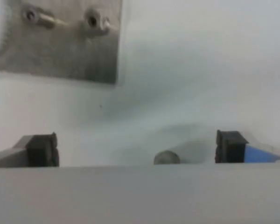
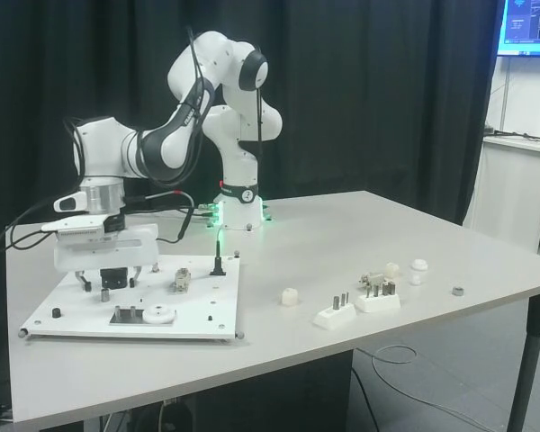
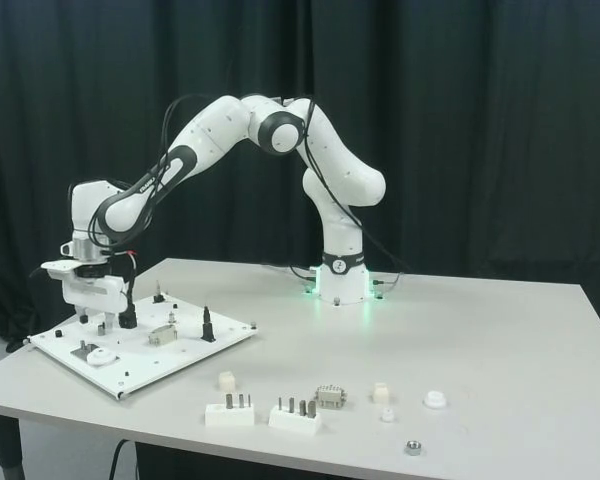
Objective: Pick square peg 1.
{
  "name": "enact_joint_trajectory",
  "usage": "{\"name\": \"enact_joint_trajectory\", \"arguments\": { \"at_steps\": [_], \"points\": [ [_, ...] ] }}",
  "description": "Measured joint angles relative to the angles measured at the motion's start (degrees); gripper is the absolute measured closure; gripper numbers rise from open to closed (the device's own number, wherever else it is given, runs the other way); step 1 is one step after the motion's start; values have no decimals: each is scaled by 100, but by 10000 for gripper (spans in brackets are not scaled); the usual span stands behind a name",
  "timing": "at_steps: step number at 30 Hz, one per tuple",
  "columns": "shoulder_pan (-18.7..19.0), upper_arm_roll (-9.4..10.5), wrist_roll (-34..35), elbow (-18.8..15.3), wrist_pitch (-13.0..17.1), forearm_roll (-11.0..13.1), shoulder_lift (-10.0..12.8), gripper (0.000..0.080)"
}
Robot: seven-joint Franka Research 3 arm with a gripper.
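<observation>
My gripper (image 1: 136, 150) hangs open just above the white board (image 2: 207, 310) at the table's left end, its black fingertips (image 1: 42, 149) set wide apart. A small grey peg top (image 1: 167, 157) shows between the fingers, closer to one of them; I cannot make out its shape. A grey metal plate (image 1: 60, 46) with two screws lies on the board beyond it. From the room, the gripper (image 2: 108, 279) (image 3: 100, 318) stands low over the board's (image 3: 180, 355) left part, and the hand hides the peg.
On the board are a black upright post (image 2: 217, 261), a white gear (image 2: 159, 314) and a small metal block (image 2: 179, 281). Two white peg holders (image 2: 335, 313) (image 2: 378, 300) and small white parts (image 2: 418, 268) lie toward the table's right front.
</observation>
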Motion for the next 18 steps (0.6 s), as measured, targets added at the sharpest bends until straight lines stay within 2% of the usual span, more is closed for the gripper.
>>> {"name": "enact_joint_trajectory", "arguments": {
  "at_steps": [2, 3, 18],
  "points": [
    [15, -8, 29, 39, 0, -1, -5, 313],
    [24, -14, 40, 54, 0, -2, -9, 18],
    [95, -118, 80, 201, -45, -51, -59, 3]
  ]
}}
